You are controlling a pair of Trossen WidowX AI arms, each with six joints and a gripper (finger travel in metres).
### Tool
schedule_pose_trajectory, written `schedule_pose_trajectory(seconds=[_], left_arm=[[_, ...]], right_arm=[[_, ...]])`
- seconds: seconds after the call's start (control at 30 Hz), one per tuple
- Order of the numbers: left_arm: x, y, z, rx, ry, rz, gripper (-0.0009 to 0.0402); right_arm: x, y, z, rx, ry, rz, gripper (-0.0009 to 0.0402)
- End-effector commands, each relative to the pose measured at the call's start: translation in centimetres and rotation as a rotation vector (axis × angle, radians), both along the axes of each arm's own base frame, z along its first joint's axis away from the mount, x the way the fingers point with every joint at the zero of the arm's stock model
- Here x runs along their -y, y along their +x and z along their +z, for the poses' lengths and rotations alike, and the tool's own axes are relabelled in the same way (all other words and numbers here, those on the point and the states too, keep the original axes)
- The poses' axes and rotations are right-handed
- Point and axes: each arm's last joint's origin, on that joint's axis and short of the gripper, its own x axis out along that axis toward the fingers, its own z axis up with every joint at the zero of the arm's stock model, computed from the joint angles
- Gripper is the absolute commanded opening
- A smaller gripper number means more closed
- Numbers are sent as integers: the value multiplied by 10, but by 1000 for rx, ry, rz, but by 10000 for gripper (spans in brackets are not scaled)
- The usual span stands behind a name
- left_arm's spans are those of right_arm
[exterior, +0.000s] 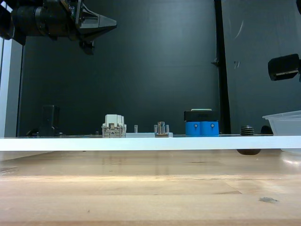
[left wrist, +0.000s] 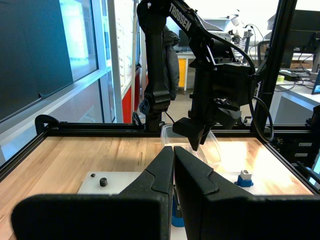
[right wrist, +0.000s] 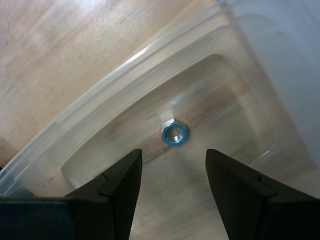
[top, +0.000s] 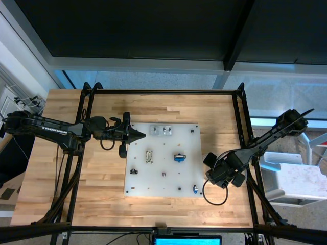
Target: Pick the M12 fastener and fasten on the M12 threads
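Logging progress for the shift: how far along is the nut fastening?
Done: nothing fastened; the stud shows bare ribs. In hand: the right gripper hangs open over the nut, which lies loose in the clear container. To do: grasp it, carry it to the stud, thread it on. The left gripper is shut, parked above the left edge of the board.

**Robotics lab bench**

Two black Trossen arms [top: 46,130], the left gripper [top: 142,137] above the white task board [top: 153,186] at its far-left corner and the right gripper [right wrist: 173,151] above a clear tray [right wrist: 260,60], stand in a black metal frame [top: 163,92] on a wooden tabletop [top: 97,199]. Beyond are tall windows [left wrist: 75,45] and equipment-laden desks [left wrist: 300,85].
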Motion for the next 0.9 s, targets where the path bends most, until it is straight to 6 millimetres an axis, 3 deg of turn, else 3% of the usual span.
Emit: schedule_pose_trajectory(seconds=[0.03, 0.9], left_arm=[[0, 0, 0, 0, 0, 0, 0], [0, 0, 0, 0, 0, 0, 0]], right_arm=[[-1, 2, -6, 3, 2, 0, 190], [6, -1, -36, 29, 20, -29, 204]])
